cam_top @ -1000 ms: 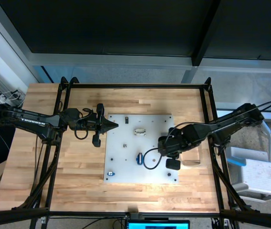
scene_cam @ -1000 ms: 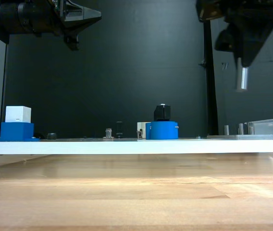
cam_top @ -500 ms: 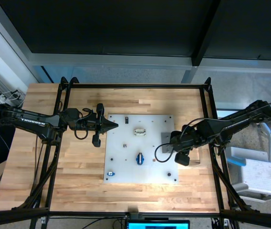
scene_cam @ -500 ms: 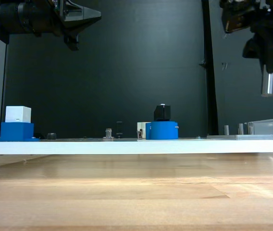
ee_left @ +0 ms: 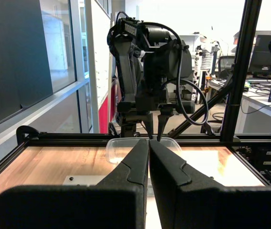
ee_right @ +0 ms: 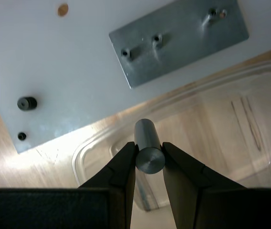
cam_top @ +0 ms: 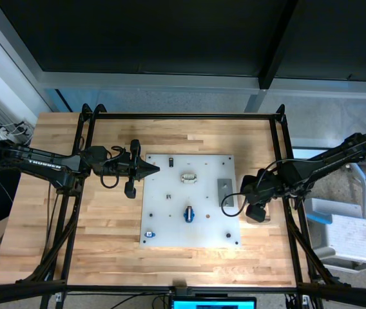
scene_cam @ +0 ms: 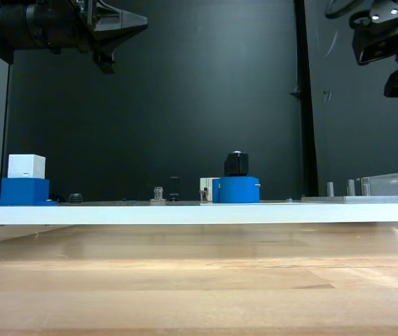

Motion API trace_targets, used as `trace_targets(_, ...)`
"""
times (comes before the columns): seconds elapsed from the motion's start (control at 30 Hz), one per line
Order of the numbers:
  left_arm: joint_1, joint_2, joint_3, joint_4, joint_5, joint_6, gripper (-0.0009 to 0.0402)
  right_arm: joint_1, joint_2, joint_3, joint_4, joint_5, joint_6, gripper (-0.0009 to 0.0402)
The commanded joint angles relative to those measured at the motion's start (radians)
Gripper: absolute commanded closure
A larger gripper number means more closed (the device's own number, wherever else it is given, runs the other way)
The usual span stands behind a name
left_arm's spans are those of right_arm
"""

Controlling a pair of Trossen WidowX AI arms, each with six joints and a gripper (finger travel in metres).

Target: Pick the 16mm cylinder and place it in the container

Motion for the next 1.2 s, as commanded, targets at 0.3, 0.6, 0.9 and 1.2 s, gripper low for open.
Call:
trace_targets(0.3, 0.000, 0.000, 0.000, 0.000, 0.000, 0.000, 0.0393, 0.022, -0.063, -0.079, 0.000, 0.009, 0.090, 0.0370)
trace_targets(0.6, 0.000, 0.000, 0.000, 0.000, 0.000, 0.000, 0.0393, 0.033, -0.068, -0.138, 0.037, 0.136, 0.268, 0.0370)
trace_targets(0.9, 0.000, 0.000, 0.000, 0.000, 0.000, 0.000, 0.0393, 0.074, -0.066, -0.199, 0.096, 0.162, 0.391, 0.0370)
trace_targets(1.2, 0.000, 0.000, 0.000, 0.000, 0.000, 0.000, 0.0393, 0.095, -0.064, -0.258, 0.149, 0.194, 0.451, 0.0370)
